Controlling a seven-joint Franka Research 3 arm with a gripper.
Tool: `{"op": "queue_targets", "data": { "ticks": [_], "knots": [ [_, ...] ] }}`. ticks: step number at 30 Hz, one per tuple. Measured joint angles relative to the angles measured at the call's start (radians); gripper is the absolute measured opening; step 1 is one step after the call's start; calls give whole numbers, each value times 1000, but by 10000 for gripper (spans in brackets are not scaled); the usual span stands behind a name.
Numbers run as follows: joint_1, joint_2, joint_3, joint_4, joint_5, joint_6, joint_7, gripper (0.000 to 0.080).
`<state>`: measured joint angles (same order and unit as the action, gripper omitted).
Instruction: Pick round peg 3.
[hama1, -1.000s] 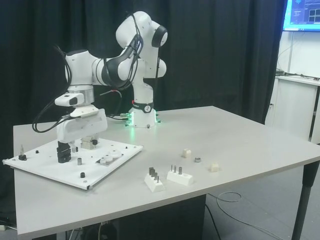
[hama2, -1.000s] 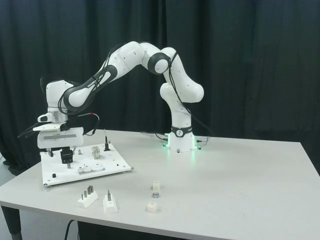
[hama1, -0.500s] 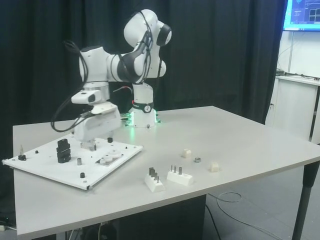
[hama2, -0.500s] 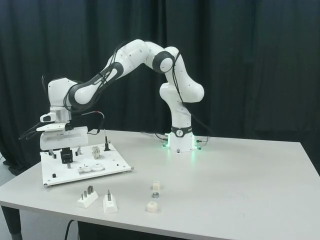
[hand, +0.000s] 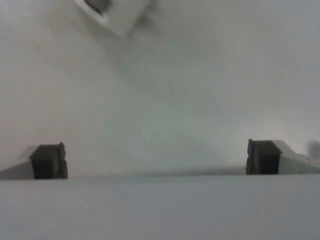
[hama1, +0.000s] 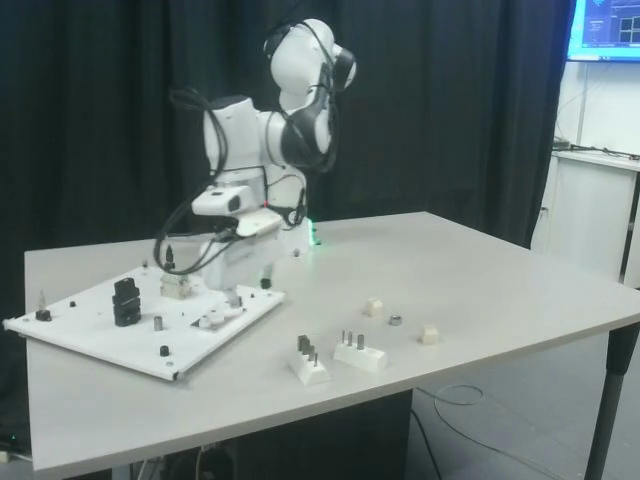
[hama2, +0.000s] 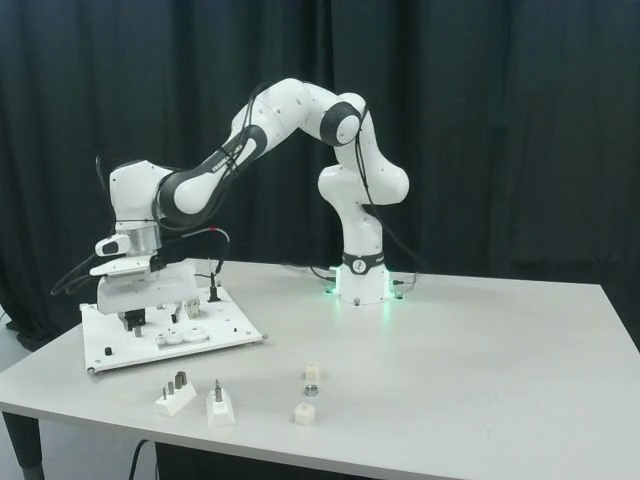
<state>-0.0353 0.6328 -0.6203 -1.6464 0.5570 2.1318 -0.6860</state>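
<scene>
Two peg holders (hama1: 335, 355) near board (hama1: 90, 335).

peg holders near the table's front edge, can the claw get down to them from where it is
Probably yes. The claw is open and empty above the white board, and the two peg holders stand apart on bare table with nothing over them.
</scene>
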Motion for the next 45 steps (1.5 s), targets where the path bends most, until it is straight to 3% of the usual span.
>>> {"op": "queue_targets", "data": {
  "ticks": [10,25,35,45],
  "knots": [
    [90,-2,-1,0,-6,-3,76,800],
    [208,-9,-1,0,-64,8,222,800],
    [261,-9,6,0,-157,33,350,800],
    [265,-9,56,0,-256,77,438,800]
  ]
}}
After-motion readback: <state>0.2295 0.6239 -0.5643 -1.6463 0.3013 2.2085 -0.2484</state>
